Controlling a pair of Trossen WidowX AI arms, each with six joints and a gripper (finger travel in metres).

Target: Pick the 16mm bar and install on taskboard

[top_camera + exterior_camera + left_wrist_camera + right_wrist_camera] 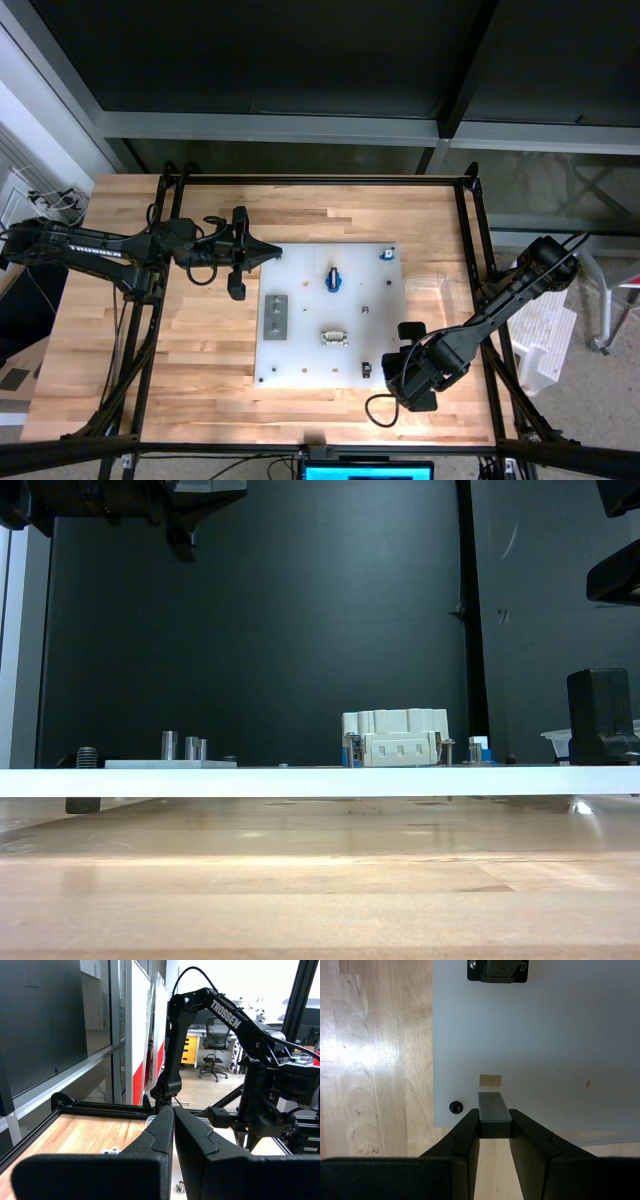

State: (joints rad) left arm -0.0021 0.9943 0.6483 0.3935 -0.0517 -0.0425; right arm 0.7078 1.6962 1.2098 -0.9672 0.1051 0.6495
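The 16mm bar (495,1114) is a short dark grey block held between the fingers of my right gripper (495,1122), which is shut on it. It hangs over the white taskboard (545,1035) close to the board's edge, just short of a small rectangular slot (490,1080), and is clear of that slot. In the high view my right gripper (402,346) is at the board's near right corner, and the bar is hidden there. My left gripper (272,254) hovers high at the board's far left corner, shut and empty, with its fingers (200,1140) pressed together.
On the board (300,290) are a grey plate with pegs (275,315), a blue part (333,280), a white connector (395,738) and a black block (497,970). A black screw (455,1107) sits beside the slot. Black frame rails (470,250) border the wooden table.
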